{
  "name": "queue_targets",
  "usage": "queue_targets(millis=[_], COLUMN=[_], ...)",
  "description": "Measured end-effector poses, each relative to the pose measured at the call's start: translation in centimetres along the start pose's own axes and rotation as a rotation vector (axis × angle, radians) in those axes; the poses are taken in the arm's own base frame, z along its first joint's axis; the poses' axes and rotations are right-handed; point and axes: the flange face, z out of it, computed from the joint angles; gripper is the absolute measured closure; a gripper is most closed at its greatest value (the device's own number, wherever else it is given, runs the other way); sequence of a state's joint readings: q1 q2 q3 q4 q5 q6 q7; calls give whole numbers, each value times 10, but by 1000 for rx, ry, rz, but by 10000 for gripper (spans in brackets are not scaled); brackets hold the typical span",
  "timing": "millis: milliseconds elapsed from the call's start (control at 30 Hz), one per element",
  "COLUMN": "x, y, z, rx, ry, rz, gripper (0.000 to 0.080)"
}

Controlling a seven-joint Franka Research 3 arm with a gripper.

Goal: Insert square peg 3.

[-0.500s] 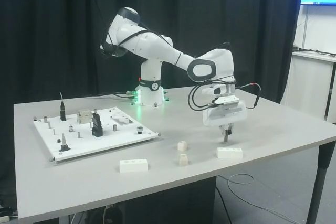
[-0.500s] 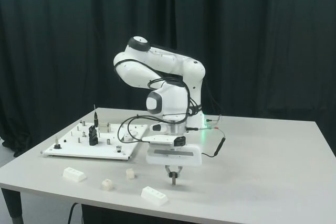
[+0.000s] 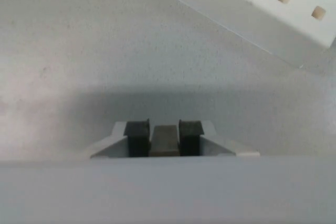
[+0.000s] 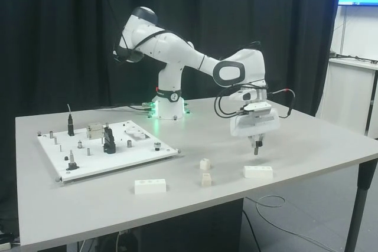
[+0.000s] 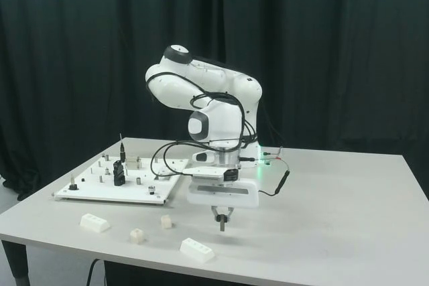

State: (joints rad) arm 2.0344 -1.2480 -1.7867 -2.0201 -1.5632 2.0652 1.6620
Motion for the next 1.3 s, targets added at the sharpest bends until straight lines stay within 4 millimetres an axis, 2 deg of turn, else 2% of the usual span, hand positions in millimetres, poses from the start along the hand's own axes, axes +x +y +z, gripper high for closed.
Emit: queue_targets(millis=[800, 1300], x=[2, 16], y=[0, 18], z=[-6, -19], rx=[-25, -141], ry=[4, -10], rz=[-61, -119], gripper=[688, 688])
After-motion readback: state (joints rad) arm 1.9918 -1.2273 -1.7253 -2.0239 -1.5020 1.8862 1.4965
